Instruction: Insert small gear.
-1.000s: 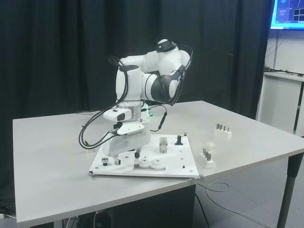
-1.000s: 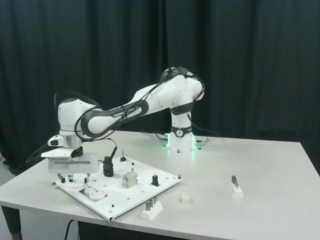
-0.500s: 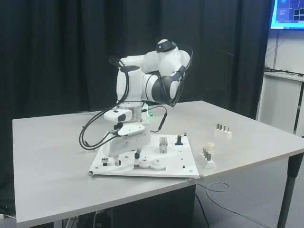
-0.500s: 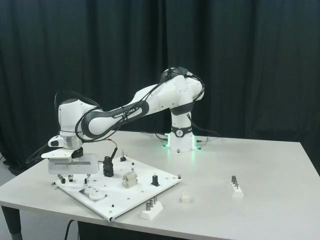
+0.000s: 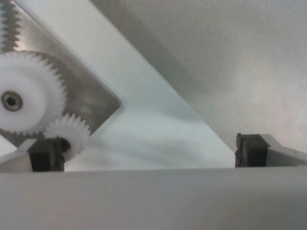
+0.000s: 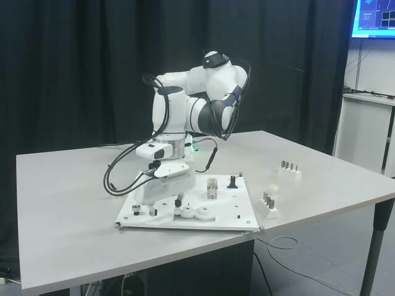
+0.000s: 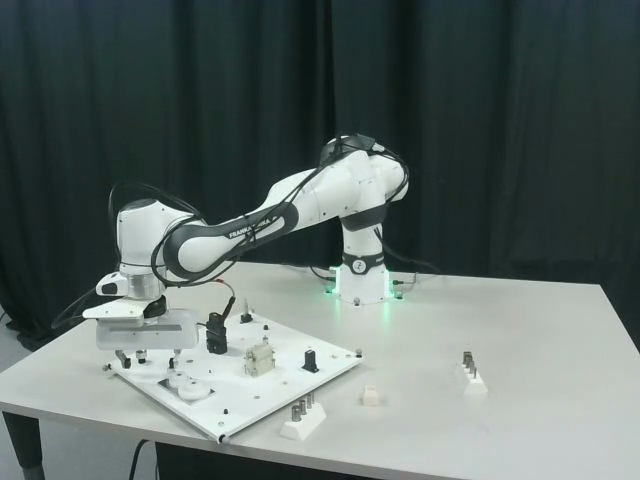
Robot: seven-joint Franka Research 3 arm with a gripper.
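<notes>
Second room view: "FRANKA" on arm [image 7: 250, 215].

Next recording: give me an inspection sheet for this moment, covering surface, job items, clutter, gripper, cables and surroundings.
Surface: grey table, with a white assembly board lying near its front edge.
Job items: small gear on the board's metal plate, its teeth against the large gear; whether it is fully seated cannot be told.
Clutter: three small white blocks with pins; a small white part; black and white fixtures on the board.
Gripper: gripper open, one finger next to the small gear, the other finger apart from it.
Cables: black cables looping from the arm; a cable hanging below the table.
Surroundings: black curtain; a screen.
</notes>
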